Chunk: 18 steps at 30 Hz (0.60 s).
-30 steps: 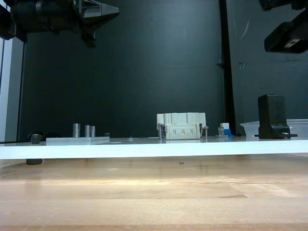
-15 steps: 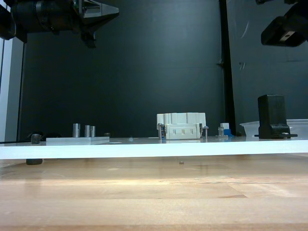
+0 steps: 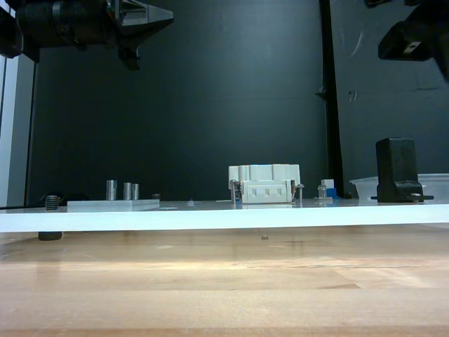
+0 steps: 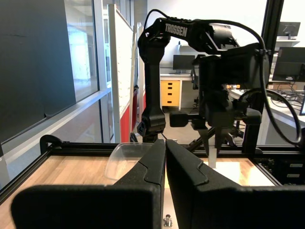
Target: Pick the 16mm bar from the taskboard and place it in the container
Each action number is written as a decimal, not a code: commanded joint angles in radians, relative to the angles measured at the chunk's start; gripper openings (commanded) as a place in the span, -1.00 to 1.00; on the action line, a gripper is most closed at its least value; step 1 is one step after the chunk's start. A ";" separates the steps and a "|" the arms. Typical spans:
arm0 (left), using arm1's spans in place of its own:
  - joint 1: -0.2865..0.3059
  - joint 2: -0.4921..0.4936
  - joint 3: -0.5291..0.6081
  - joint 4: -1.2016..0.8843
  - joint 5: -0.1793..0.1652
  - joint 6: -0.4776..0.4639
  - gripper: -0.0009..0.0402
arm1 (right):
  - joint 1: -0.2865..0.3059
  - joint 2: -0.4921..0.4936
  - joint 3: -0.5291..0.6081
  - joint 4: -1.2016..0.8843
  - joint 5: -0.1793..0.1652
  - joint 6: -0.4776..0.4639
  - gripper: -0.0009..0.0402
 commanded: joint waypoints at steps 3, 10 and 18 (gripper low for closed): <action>0.000 0.000 0.000 0.000 0.000 0.000 -0.96 | -0.052 -0.033 -0.009 -0.006 0.010 -0.007 -0.84; 0.000 0.000 0.000 0.000 0.000 0.000 -0.96 | -0.139 -0.090 -0.059 -0.006 0.039 -0.007 -0.84; 0.000 0.000 0.000 0.000 0.000 0.000 -0.96 | -0.228 -0.127 -0.084 -0.040 0.044 -0.008 -0.84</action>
